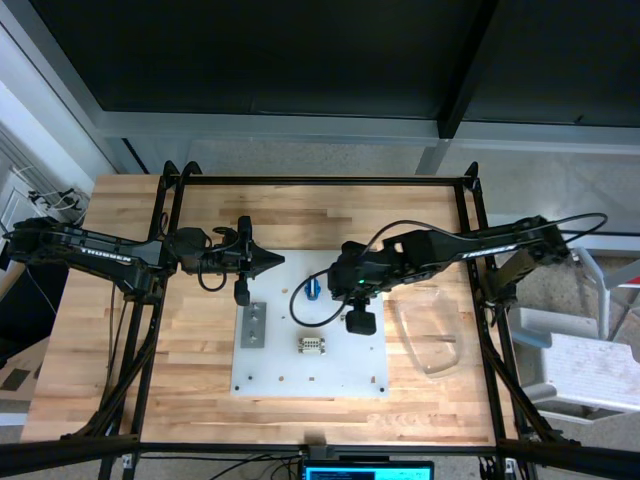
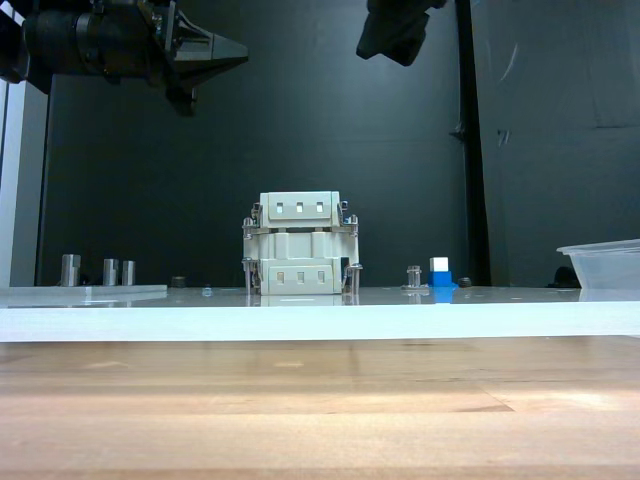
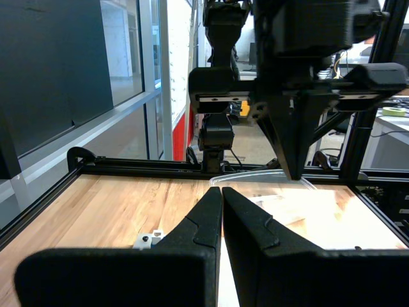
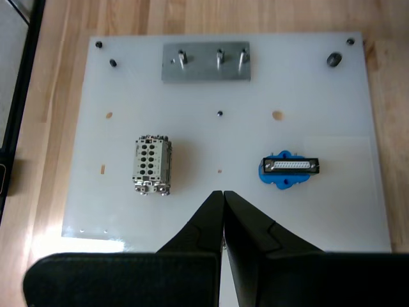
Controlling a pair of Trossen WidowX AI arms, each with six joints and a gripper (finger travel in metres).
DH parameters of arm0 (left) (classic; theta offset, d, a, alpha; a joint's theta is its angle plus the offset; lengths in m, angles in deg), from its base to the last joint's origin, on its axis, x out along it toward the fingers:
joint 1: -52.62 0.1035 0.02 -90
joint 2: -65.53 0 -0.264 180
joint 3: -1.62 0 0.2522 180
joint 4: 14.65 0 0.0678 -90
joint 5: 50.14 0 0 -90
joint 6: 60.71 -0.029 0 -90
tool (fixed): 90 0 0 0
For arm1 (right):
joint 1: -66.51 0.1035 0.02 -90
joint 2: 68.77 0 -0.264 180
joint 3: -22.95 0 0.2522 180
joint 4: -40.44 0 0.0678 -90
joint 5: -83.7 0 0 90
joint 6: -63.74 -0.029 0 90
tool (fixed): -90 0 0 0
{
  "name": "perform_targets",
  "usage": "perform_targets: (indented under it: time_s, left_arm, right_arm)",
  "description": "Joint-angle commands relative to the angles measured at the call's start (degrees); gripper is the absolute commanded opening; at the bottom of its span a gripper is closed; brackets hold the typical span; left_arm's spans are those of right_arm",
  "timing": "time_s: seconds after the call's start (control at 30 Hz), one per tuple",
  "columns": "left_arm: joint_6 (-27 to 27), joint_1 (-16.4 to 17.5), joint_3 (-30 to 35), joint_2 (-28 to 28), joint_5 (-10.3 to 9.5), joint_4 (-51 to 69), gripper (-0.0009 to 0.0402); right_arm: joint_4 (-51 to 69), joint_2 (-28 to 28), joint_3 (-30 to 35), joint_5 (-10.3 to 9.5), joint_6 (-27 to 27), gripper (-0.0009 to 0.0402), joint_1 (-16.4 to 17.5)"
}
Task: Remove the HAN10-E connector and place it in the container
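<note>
on the board (image 4: 319,211), han10-e connector (image 4: 152,165) near right hand (image 4: 222,193), left hand (image 3: 222,190) farther off

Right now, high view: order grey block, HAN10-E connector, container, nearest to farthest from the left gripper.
1. grey block, board's left, by the left gripper.
2. HAN10-E connector, board's near middle.
3. container, right of board, past the raised right gripper.

A white board (image 1: 345,375) is lying flat on the wooden worktop (image 1: 130,350). A grey metal block (image 1: 254,326) carrying three upright pins is sitting near the board's left edge. A blue connector mount (image 4: 289,167) is standing farther back.
</note>
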Motion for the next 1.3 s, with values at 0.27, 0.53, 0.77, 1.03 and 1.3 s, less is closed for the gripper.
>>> perform_targets:
  time_s: [0.27,0.53,0.77,1.03,1.3]
  left_arm:
    - [-0.02,0.02,0.02,0.02,0.02,-0.02,0.0]
    - [-0.02,0.02,0.02,0.02,0.02,-0.02,0.0]
    - [-0.02,0.02,0.02,0.0,0.02,-0.02,0.0]
    - [-0.02,0.0,0.02,0.02,0.02,-0.02,0.0]
    - [-0.02,0.0,0.02,0.0,0.02,0.0,0.0]
  right_arm:
    - [10.91,11.23,14.49,0.04,-3.21,0.0,1.66]
    - [16.61,19.85,24.55,0.2,-5.31,0.0,3.34]
    - [18.71,24.72,29.88,0.0,-8.04,0.0,4.04]
    - [18.78,27.69,29.9,-0.09,-8.0,0.0019,5.01]
    - [16.39,29.4,29.79,0.0,-8.24,0.0147,5.51]
